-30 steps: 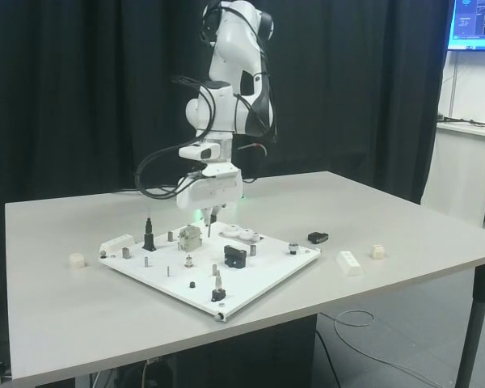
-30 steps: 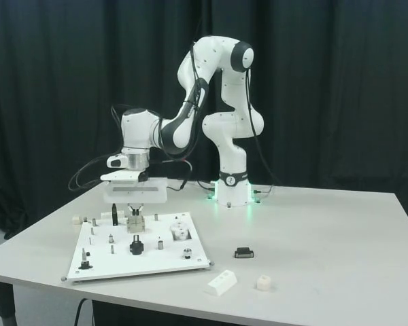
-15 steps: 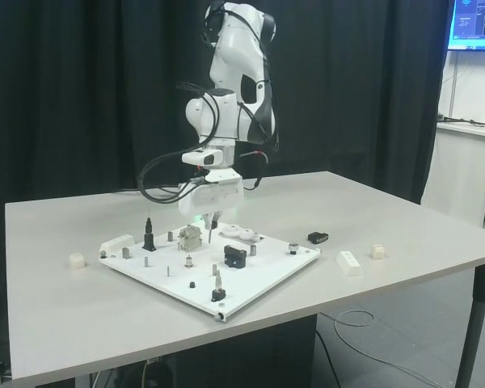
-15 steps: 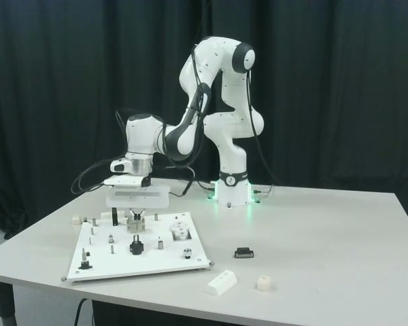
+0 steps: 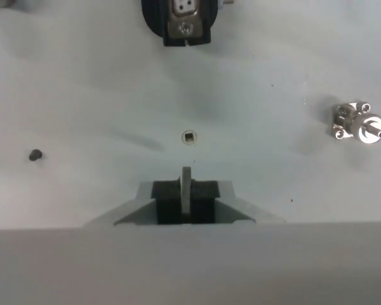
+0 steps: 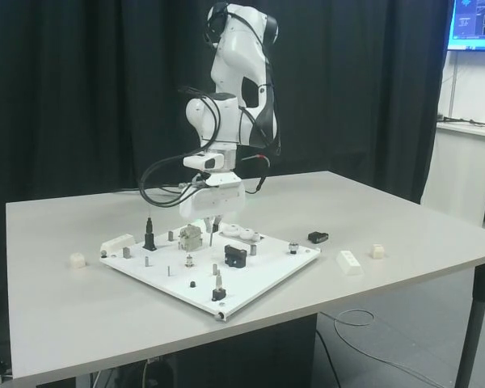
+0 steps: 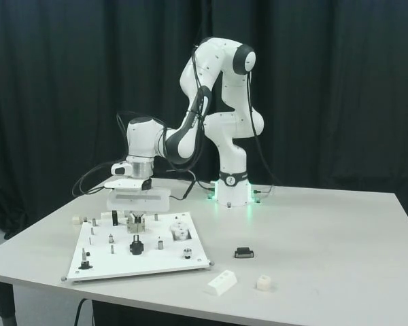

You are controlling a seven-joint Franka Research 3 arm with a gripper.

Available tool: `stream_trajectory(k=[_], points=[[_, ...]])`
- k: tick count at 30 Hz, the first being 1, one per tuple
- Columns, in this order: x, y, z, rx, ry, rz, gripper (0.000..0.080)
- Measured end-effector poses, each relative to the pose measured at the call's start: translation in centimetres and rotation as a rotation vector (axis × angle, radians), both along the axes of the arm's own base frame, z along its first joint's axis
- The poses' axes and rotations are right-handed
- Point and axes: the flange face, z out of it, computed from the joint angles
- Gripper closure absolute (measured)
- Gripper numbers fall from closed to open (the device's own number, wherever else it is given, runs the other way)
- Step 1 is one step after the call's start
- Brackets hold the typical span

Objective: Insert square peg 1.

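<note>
A: Where is the white robot arm (image 7: 217,102) holding its end effector (image 5: 187,198)?

B: It hangs low over the far part of the flat white task board (image 6: 267,271), which lies on the grey desk (image 6: 388,206). In the second room view the end effector (image 7: 137,216) sits just above a small grey metal block fixture (image 7: 134,227) on that board.

A: And the peg?

B: The thin grey square metal peg (image 5: 187,189) is clamped between the two black fingers (image 5: 168,202), pointing down at the board. In the wrist view its tip stands near a small square hole (image 5: 189,136) in the white surface, apart from it and not yet in.

A: What else is on the board?

B: A black connector housing with a metal socket (image 5: 187,22) lies beyond the hole, a small metal flanged connector with a pin (image 5: 359,122) off to one side, and a tiny black stud (image 5: 35,155) to the other. In the first room view a tall black post (image 6: 149,235) stands at the board's left.

A: Anything off the board?

B: A small black part (image 6: 318,237), a white rectangular block (image 6: 349,262) and a small white cube (image 6: 377,251) rest on the desk to the right.
</note>
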Motion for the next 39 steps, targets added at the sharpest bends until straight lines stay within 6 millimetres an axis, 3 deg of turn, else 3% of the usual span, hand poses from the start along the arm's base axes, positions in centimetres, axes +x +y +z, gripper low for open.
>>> stream_trajectory(k=[39], points=[[0.1, -0.6, -1.8, 0.017, -0.004, 0.036, 0.0776]])
